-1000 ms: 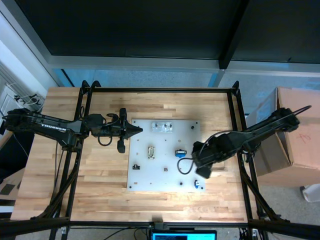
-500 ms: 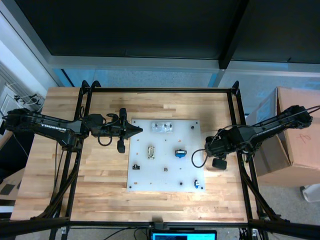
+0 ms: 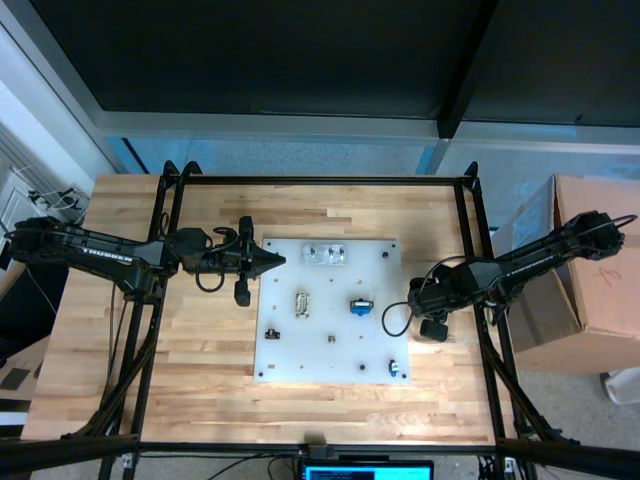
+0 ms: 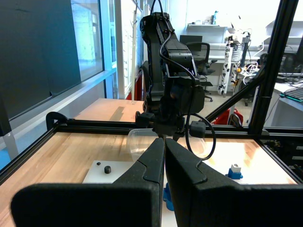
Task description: Unfasten the M12 nut and place it in the container
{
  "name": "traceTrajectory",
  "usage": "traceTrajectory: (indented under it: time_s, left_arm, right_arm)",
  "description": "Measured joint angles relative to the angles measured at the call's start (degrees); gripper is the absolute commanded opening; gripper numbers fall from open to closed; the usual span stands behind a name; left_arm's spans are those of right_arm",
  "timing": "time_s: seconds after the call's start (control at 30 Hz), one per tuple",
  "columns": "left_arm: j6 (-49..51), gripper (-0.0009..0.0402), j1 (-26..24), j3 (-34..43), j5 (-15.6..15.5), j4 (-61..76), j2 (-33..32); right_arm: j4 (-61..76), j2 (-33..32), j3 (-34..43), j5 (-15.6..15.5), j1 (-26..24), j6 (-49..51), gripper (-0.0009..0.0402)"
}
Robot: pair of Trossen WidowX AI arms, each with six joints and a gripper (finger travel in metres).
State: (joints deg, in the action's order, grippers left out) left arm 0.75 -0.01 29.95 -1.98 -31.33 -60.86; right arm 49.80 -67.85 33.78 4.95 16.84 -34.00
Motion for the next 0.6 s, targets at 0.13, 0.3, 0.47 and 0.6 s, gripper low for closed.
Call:
traceTrajectory:
  time_s: [0.13, 0.3, 0.47, 0.6]
  left_arm:
    - [0.0, 0.0000, 0.0, 0.0, 0.0, 0.0, 0.0]
    - [0.0, 0.0000, 0.0, 0.0, 0.0, 0.0, 0.0]
    - [0.0, 0.0000, 0.0, 0.0, 0.0, 0.0, 0.0]
    - [0.0, 0.0000, 0.0, 0.0, 0.0, 0.0, 0.0]
  right_arm:
    - [-0.5, 0.0, -0.6, 0.0, -0.1, 0.0, 0.0114]
    - [-0.5, 0.0, -0.7, 0.0, -0.1, -0.5, 0.0185]
    - [0.4, 0.0, 0.2, -0.2, -0.1, -1.0, 0.0240]
    - [2.2, 1.1, 2.4, 0.0, -0.1, 0.0, 0.0262]
